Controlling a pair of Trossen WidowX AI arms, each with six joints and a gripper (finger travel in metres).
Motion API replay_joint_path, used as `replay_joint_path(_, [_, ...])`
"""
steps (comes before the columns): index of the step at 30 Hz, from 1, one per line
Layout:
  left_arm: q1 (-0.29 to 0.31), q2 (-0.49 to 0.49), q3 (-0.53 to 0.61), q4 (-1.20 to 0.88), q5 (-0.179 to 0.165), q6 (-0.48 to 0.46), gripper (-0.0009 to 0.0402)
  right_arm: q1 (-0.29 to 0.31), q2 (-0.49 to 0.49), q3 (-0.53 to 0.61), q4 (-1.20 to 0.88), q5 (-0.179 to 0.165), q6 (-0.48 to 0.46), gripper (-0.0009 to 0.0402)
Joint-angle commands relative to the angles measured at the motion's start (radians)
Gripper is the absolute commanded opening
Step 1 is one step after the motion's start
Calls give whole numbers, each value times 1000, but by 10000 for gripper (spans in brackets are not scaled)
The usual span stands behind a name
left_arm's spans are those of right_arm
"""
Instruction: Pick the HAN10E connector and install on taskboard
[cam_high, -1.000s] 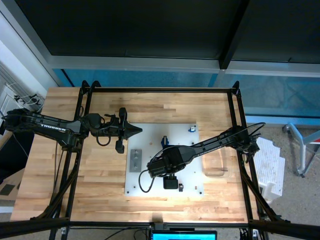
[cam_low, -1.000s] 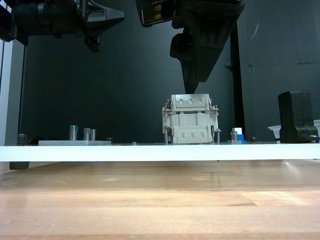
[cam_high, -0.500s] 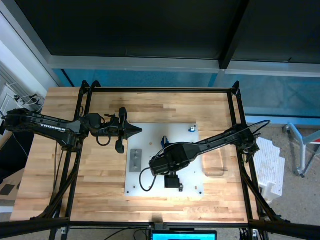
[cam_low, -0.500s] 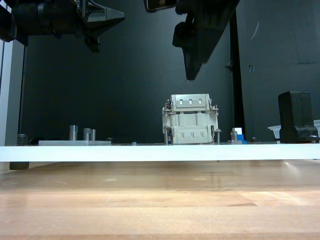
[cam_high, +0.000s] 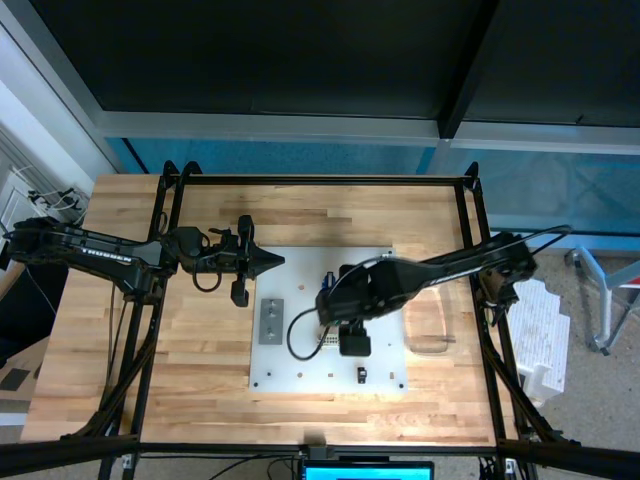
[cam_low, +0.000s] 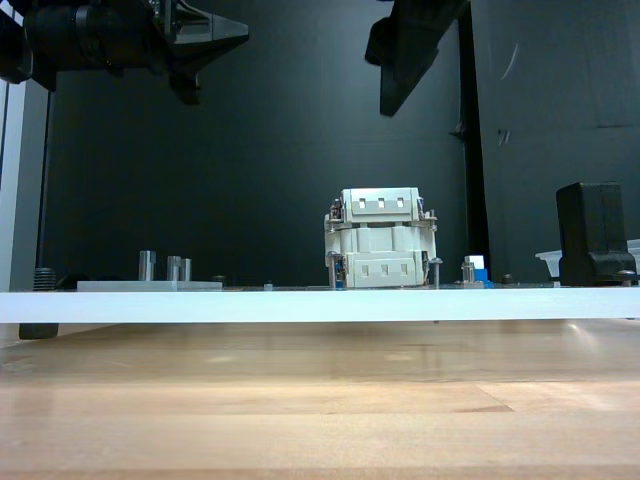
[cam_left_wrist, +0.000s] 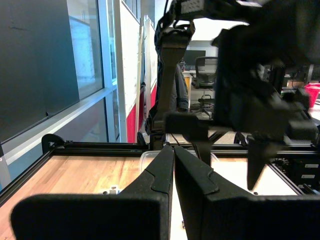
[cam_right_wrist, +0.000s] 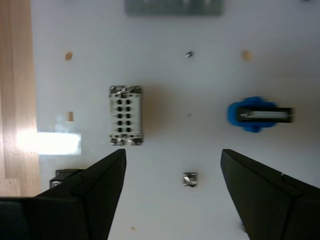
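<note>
The HAN10E connector (cam_low: 380, 238) stands upright on the white taskboard (cam_low: 200, 305), a pale beige block mated on a matching lower half. From above it shows as a small block (cam_right_wrist: 125, 116) with rows of contacts on the taskboard (cam_right_wrist: 165, 85). My right gripper (cam_right_wrist: 172, 195) hangs well above it, open and empty, with the connector off to one side of its fingers (cam_right_wrist: 95, 200). In the high view the right gripper (cam_high: 352, 343) sits over the taskboard (cam_high: 290, 375), right of the connector (cam_high: 326, 340). My left gripper (cam_high: 272, 260) is parked shut at the board's far left corner.
A blue part (cam_right_wrist: 257, 115), a small metal fitting (cam_right_wrist: 189, 179) and a grey metal block (cam_right_wrist: 172, 6) sit on the board. A black fitting (cam_low: 595, 235) stands at its right. A clear tray (cam_high: 435, 325) lies right of the board.
My right gripper has risen off the connector and shifted back and to the right, empty. The connector stays seated on the board. The left arm has not moved.
</note>
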Motion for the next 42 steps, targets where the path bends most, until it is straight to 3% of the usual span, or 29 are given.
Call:
replay_joint_path(1, [0, 0, 0, 0, 0, 0, 1, -19, -66, -56, 31, 13, -9, 232])
replay_joint_path(10, [0, 0, 0, 0, 0, 0, 1, -82, -281, -272, 203, 11, -86, 146])
replay_joint_path(22, [0, 0, 0, 0, 0, 0, 1, -177, -520, -536, 509, 10, -190, -1])
replay_joint_path(25, [0, 0, 0, 0, 0, 0, 1, -199, -573, -588, 584, 8, -212, 5])
replay_joint_path(27, [0, 0, 0, 0, 0, 0, 1, -217, -601, -617, 623, -10, -220, 3])
replay_joint_path(31, [0, 0, 0, 0, 0, 0, 1, -260, -661, -687, 726, -98, -238, 1])
replay_joint_path(40, [0, 0, 0, 0, 0, 0, 1, -303, -738, -824, 969, -113, -271, 0])
replay_joint_path(42, [0, 0, 0, 0, 0, 0, 1, -312, -746, -856, 1041, -162, -273, 0])
